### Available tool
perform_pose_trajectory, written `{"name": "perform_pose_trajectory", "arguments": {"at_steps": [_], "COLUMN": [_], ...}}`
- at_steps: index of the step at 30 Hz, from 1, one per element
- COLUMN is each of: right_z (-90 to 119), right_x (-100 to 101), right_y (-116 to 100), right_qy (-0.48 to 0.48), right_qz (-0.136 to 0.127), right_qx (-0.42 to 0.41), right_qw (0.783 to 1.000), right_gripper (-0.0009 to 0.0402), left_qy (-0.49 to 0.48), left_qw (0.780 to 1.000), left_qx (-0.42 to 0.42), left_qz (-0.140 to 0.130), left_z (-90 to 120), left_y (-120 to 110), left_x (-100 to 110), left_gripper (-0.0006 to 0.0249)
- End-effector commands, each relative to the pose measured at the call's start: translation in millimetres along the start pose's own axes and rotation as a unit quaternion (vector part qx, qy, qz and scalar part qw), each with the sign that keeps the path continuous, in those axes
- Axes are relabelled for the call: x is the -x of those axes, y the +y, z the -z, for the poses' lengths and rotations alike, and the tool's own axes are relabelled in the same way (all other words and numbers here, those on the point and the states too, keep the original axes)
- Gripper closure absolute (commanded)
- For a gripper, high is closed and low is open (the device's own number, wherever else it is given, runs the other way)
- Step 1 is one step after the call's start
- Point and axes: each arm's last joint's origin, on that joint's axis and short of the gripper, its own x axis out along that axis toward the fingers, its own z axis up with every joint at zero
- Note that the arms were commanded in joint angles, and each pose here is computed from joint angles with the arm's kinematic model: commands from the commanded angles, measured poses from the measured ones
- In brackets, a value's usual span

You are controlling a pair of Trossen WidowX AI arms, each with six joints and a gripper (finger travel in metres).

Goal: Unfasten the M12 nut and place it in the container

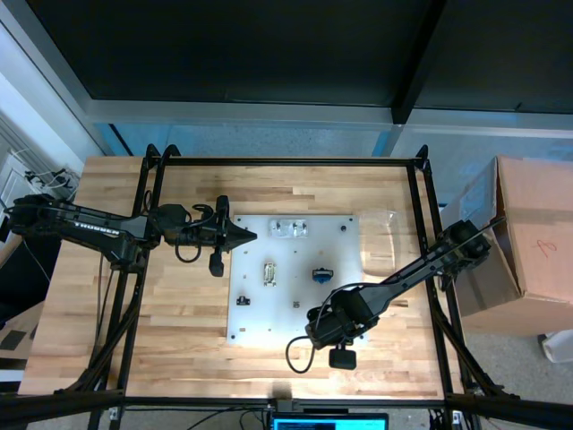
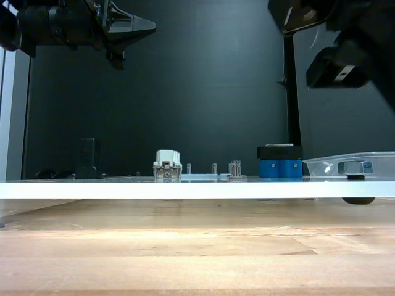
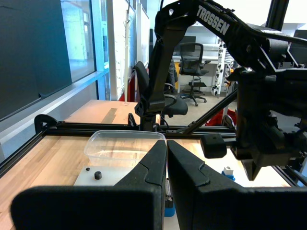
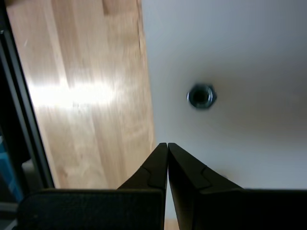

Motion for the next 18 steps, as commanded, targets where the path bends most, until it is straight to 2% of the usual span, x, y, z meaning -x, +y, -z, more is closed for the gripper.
{"name": "perform_pose_trajectory", "arguments": {"at_steps": [1, 9, 18], "right_z": [-3.0, -9.5, -8.0], "right_x": [-12.2, -31.3, -30.7], "right_y": [0.8, 2.3, -2.3], "right_qy": [0.002, -0.001, -0.006], "right_qz": [0.005, 0.009, 0.049], "right_qx": [0.004, 0.005, 0.002], "right_qw": [1.0, 1.0, 0.999], "right_gripper": [0.0393, 0.0393, 0.0393], "left_qy": [0.0, 0.0, 0.0], "left_qw": [1.0, 1.0, 1.0], "left_qx": [0.0, 0.0, 0.0], "left_qz": [0.0, 0.0, 0.0], "left_z": [0.0, 0.0, 0.0], "left_y": [0.1, 0.1, 0.0], "left_x": [-0.1, -0.1, -0.1], "left_gripper": [0.0243, 0.0243, 0.0243]}}
